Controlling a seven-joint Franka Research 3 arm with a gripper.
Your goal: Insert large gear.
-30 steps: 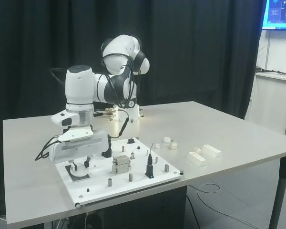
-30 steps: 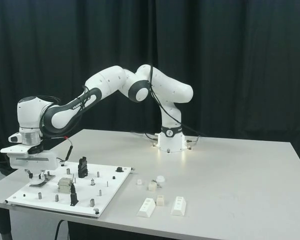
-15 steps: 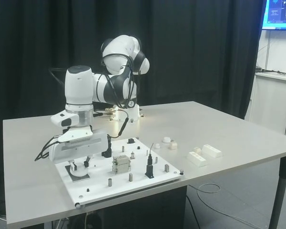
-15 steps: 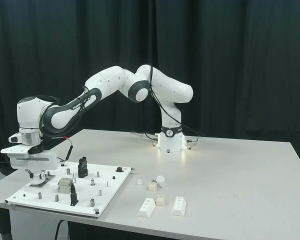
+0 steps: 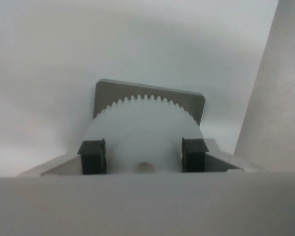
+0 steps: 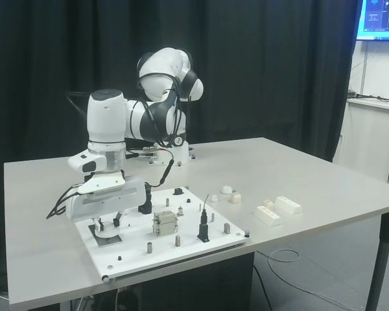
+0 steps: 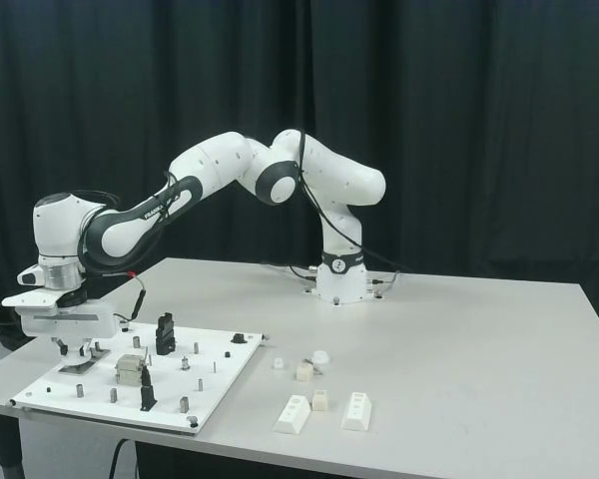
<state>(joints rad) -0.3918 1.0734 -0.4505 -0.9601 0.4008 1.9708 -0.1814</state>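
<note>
change: the white Franka arm (image 7: 230, 165) is barely moving compared with a second ago. The wrist is creeping a hair sideways over the same corner of the board, nothing more.

gear: the large white toothed plastic gear (image 5: 145, 123) is sitting between the fingertips, right over the square grey metal plate (image 5: 147, 93). I can't tell whether it's already seated or hovering just above.

pincer: the two-finger gripper (image 5: 143, 156) is looking clenched on the gear's hub, with the black finger pads (image 5: 92, 156) pressing on either side.

meaning: I'm guessing it's doing the fine lining-up part of the insertion (tiny nudges, no big travel), so the job is looking close but not finished.

surface: the flat white assembly board (image 6: 181, 256) is lying on the grey table (image 6: 298, 175) near its front edge, carrying small pegs and black fixtures. A few white plastic blocks (image 6: 279, 208) are resting on the table, well apart from the gripper.

room: black curtains (image 6: 279, 65) are hanging behind the table, and a lit monitor (image 6: 379, 19) is showing in the top corner.
</note>
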